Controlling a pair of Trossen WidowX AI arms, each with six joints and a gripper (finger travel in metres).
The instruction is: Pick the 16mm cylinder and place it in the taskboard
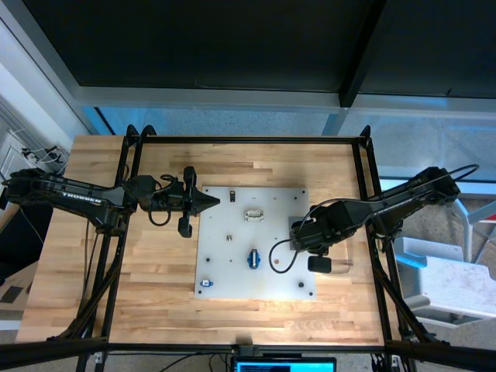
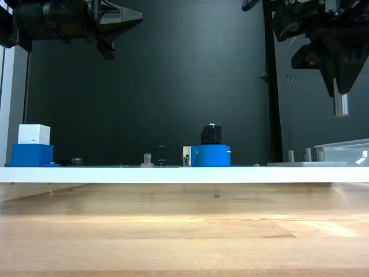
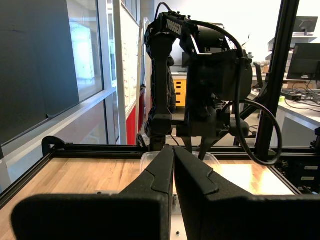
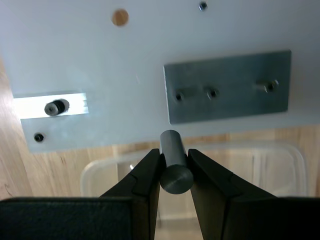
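1. Dark grey metal cylinder (image 4: 175, 162) hangs upright, pinched in the right end effector (image 4: 174, 156), raised above the right edge of the white square taskboard (image 1: 232, 263).
2. Beneath it lie a grey metal plate (image 4: 227, 85) and a clear plastic tray (image 4: 280, 165) on the wooden counter (image 1: 101, 271).
3. The left end effector (image 3: 174, 150), fingers pressed together, hovers high over the board's left edge.

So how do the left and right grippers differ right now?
The right gripper is shut on the 16mm cylinder; the left gripper is shut on nothing. The right gripper points down near the right edge of the taskboard; the left gripper lies level at its left edge, pointing inward. Both hang above the board.
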